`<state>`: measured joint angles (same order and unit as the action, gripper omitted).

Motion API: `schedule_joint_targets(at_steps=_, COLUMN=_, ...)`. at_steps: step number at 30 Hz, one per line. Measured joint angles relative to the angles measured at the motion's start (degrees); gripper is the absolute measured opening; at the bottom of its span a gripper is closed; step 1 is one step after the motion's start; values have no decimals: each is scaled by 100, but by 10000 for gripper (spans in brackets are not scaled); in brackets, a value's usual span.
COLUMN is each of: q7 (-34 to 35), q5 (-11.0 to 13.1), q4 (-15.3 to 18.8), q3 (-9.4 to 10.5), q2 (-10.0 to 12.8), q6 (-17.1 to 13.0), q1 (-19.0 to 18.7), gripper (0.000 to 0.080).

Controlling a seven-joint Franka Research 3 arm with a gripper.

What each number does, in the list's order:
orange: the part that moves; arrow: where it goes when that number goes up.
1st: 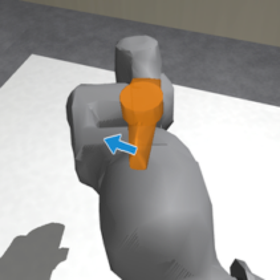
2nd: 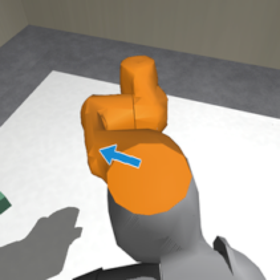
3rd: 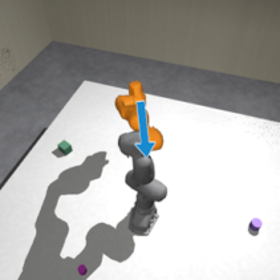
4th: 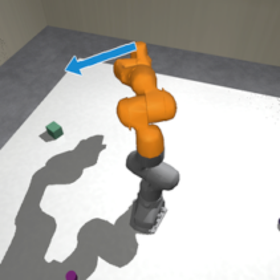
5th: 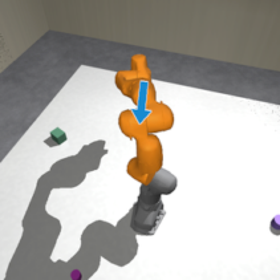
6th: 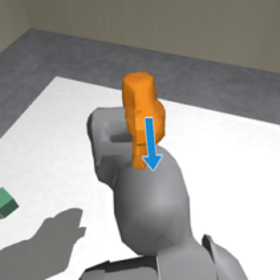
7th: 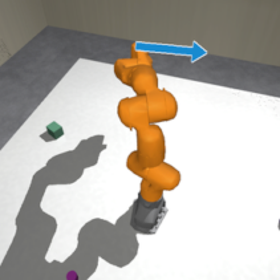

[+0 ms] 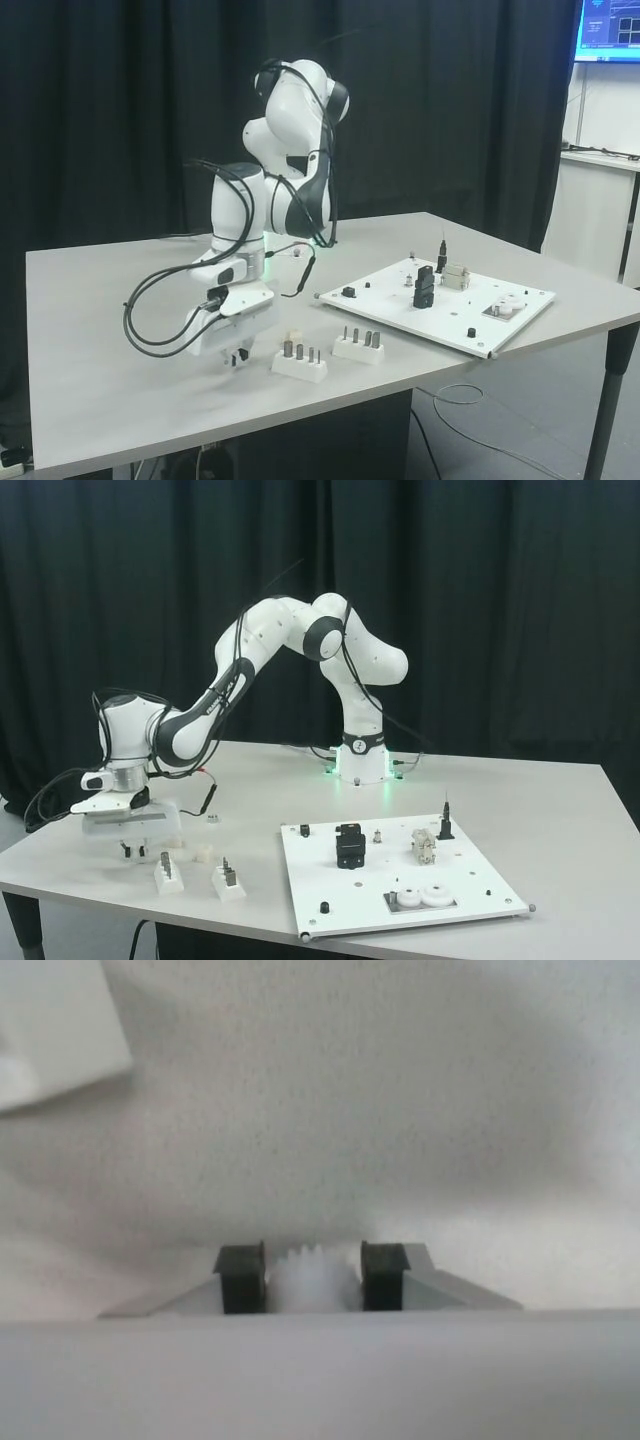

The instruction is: Insert small gear.

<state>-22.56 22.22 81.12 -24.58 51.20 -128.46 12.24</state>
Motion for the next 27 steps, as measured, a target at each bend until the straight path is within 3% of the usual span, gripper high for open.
schedule_joint_targets(at_steps=8, q7=0, q5=-17, q4=-227, q3=-47, q2=4, q6=281, q1=0, gripper=201)
schedule_joint_targets(at_steps=27, q7=0, q5=-16, q4=-452, q3=-62, q2=5, q6=490, q1=-20, gripper=200)
